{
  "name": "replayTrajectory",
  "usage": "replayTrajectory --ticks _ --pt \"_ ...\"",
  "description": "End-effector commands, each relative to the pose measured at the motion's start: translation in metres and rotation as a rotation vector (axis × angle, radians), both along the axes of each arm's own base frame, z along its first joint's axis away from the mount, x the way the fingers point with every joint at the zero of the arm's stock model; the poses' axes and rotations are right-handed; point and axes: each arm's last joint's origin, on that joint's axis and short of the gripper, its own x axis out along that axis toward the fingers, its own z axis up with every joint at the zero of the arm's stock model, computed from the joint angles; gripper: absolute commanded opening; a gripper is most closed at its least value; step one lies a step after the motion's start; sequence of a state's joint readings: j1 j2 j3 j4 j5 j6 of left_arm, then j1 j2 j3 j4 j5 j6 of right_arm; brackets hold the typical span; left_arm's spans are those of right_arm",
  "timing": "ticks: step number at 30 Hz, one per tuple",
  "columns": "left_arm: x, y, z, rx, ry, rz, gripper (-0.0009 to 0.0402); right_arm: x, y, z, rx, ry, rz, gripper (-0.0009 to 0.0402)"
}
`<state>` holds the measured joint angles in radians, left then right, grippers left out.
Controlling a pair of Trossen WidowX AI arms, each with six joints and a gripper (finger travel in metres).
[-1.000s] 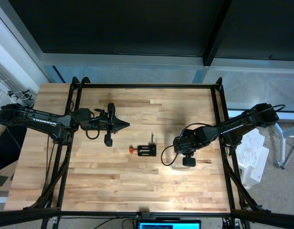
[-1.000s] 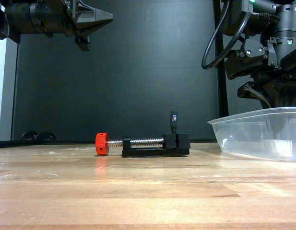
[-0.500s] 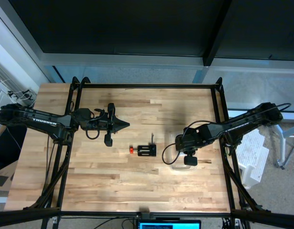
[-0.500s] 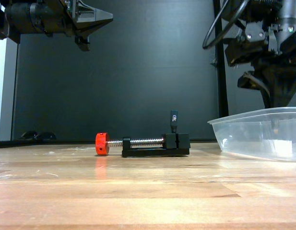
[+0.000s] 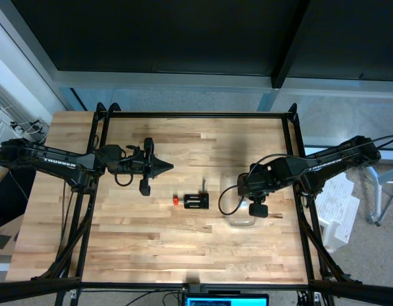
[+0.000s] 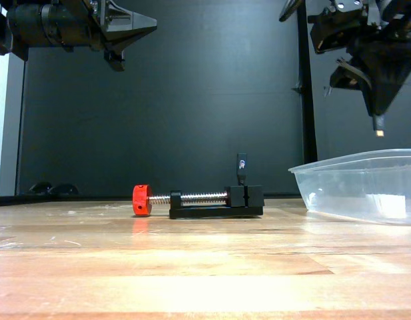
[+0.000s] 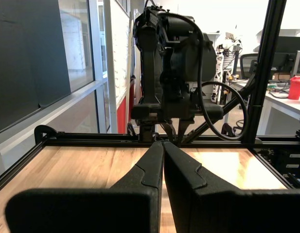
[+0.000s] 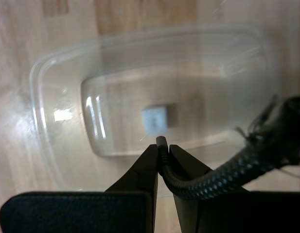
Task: Pick the USB-C connector and install on taskboard
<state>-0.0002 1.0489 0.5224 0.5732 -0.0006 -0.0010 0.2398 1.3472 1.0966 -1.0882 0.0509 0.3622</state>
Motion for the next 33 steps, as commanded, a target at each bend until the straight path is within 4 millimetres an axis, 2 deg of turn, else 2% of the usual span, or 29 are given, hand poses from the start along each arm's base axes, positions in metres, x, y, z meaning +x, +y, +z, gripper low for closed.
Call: replayTrajectory --ticks 1,7,13,26,33 --pt "0.0 0.0 0.0 0.0 0.0 0.0 0.0 0.003 -0.002 0.007 -0.057 -0.032 -0.015 0.0" --pt "0.0 0.0 0.0 0.0 0.0 0.0 0.0 0.012 -0.002 0.014 -0.052 -0.057 -0.017 0.0" --pt "0.0 0.0 0.0 0.0 0.0 0.0 0.0 0.031 -0.001 0.018 -0.055 -0.059 -0.012 0.0" --pt "0.0 0.0 0.0 0.0 0.0 0.0 0.0 0.101 -0.002 0.021 -0.058 -0.044 -0.012 0.0" --pt "0.0 0.0 0.0 0.0 0.0 0.0 0.0 0.131 0.002 0.011 -0.044 -0.024 -0.015 0.0"
